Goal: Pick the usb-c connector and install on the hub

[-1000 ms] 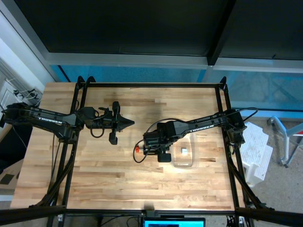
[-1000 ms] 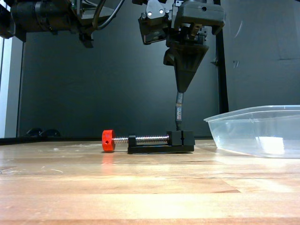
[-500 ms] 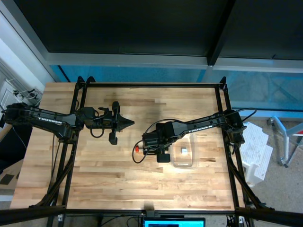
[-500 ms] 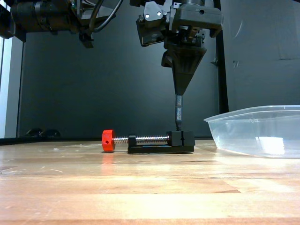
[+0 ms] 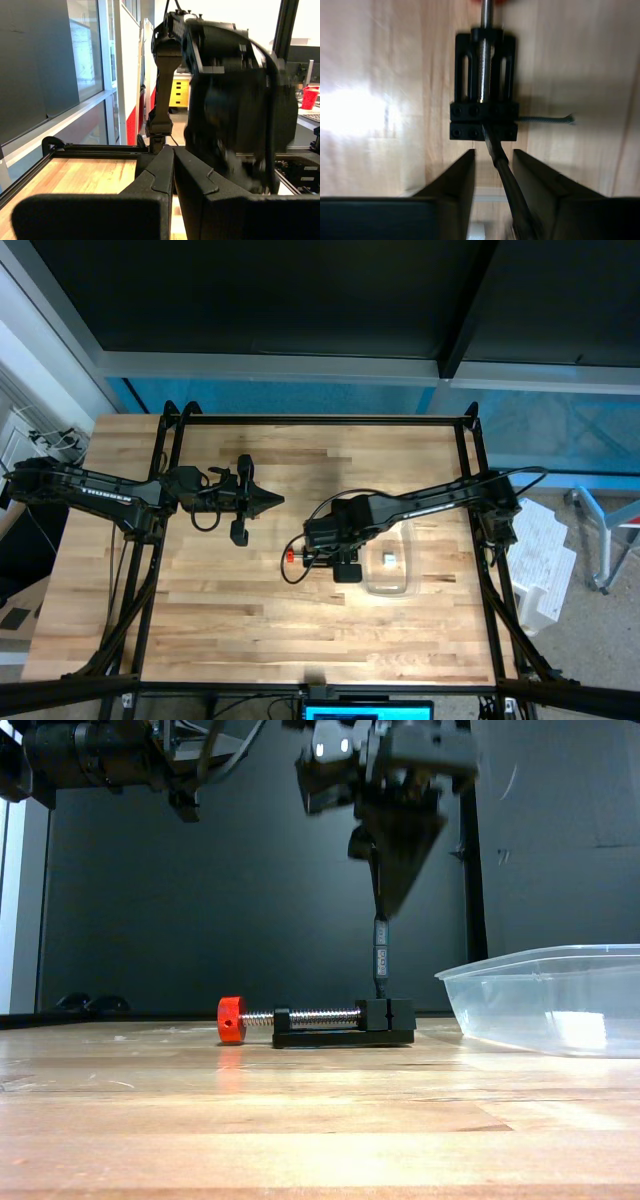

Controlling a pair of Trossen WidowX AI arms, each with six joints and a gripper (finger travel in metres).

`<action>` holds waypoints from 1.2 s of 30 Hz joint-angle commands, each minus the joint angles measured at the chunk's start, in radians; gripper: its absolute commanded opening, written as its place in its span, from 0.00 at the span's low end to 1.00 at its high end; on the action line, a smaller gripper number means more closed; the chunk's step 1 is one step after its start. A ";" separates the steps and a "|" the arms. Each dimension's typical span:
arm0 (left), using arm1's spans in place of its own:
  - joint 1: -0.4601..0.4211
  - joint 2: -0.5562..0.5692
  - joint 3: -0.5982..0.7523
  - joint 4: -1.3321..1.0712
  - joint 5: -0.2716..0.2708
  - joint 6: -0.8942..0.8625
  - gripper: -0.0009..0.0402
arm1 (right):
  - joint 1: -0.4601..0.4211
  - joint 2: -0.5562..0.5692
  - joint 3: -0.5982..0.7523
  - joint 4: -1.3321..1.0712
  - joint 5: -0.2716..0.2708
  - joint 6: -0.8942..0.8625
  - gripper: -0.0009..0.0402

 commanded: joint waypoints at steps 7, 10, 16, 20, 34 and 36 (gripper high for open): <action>0.000 0.000 0.000 0.000 0.000 0.000 0.02 | 0.015 -0.156 -0.066 0.013 0.003 0.015 0.60; 0.000 0.000 0.000 0.000 0.000 0.000 0.02 | 0.016 -0.254 -0.175 0.078 0.003 0.038 0.62; 0.000 0.000 0.000 0.000 0.000 0.000 0.02 | 0.013 -0.441 -0.387 0.281 0.003 0.034 0.55; 0.000 0.000 0.000 0.000 0.000 0.000 0.02 | -0.003 -0.552 -0.502 0.451 0.007 0.025 0.45; 0.000 0.000 0.000 0.000 0.000 0.000 0.02 | -0.119 -0.906 -0.901 1.076 0.002 -0.081 0.01; 0.000 0.000 0.000 0.000 0.000 0.000 0.02 | -0.129 -0.947 -0.949 1.148 0.003 -0.092 0.03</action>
